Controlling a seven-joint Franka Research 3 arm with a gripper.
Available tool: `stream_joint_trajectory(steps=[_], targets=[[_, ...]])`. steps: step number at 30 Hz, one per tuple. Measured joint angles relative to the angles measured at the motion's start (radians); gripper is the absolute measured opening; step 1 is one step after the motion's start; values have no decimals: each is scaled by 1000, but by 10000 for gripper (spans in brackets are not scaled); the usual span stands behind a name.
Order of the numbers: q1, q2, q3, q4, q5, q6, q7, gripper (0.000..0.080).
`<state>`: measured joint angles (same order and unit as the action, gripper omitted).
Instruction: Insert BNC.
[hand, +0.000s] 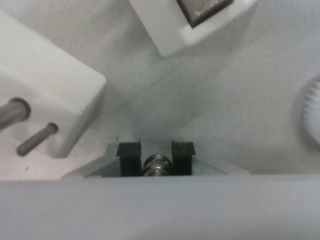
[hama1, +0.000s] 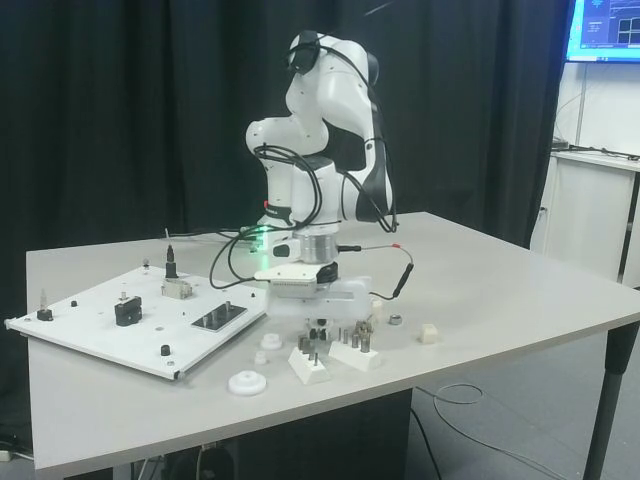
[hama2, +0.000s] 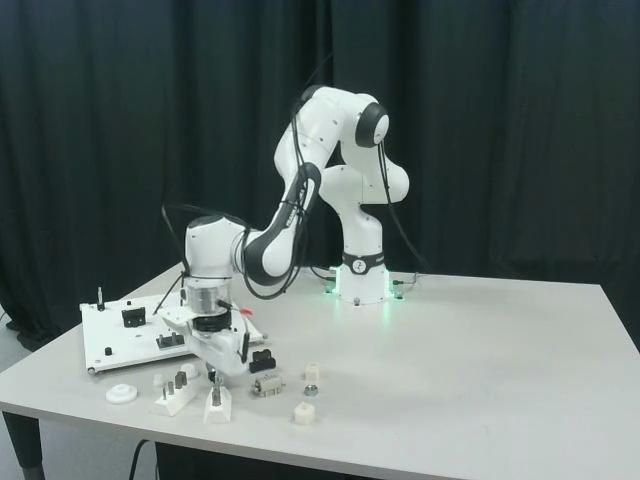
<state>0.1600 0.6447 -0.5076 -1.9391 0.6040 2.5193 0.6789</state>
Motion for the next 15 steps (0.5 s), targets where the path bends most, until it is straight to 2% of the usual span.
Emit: stream_joint_trajectory(steps=[15], targets=[[-4, -8, -8, 26, 0, -49, 4, 126]])
